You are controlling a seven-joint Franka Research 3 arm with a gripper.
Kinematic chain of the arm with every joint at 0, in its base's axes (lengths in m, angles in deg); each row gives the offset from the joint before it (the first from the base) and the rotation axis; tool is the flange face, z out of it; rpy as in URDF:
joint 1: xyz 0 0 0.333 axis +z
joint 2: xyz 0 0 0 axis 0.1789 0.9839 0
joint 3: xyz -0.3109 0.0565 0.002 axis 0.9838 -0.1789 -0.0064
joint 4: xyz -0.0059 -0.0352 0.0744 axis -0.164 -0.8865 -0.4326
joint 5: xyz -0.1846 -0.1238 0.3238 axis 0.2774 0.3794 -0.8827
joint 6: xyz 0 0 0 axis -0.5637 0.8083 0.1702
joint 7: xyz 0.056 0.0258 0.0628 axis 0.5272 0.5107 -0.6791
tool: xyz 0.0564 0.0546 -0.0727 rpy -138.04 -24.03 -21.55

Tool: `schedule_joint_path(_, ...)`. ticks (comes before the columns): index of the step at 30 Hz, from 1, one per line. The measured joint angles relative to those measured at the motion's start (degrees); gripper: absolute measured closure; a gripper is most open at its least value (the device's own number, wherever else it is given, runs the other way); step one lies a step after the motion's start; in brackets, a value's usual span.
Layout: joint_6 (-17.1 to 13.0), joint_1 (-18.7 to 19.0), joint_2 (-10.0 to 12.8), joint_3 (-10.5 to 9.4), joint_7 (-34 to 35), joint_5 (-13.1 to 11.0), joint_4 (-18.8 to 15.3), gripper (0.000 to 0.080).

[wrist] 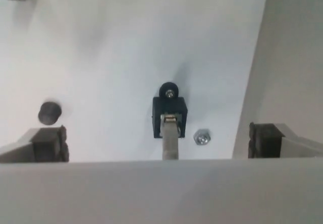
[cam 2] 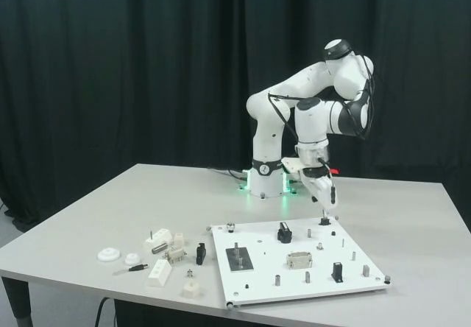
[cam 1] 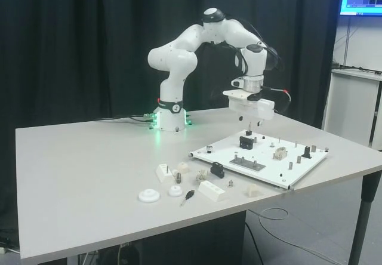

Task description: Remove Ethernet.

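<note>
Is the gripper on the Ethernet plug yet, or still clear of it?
Apart. In the wrist view the fingers stand wide on either side of the Ethernet plug in its black socket, with bare white board showing between each finger and the plug.

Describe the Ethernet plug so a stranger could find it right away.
Find the white board at the grey table's corner. Directly beneath the gripper, a small black socket block sits on it, with the grey Ethernet plug pushed in. No neighbouring piece has anything plugged in.

White arm (cam 1: 197, 44), grey tabletop (cam 1: 77, 157), white board (cam 2: 294, 264), black socket (wrist: 170, 116), black curtain (cam 2: 110, 62), green light (cam 1: 156, 120).
</note>
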Motion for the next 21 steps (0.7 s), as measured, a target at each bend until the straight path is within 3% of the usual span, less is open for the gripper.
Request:
schedule_joint_path(6,4.9,-0.2,3.3,3.47,-0.9,0.6,0.2,0.0007)
schedule_joint_path(15,13.1,-0.6,11.8,8.20,-2.1,0.6,0.3,0.0003)
schedule_joint_path(21,13.2,-0.3,12.0,9.28,-2.1,1.5,0.6,0.0003)
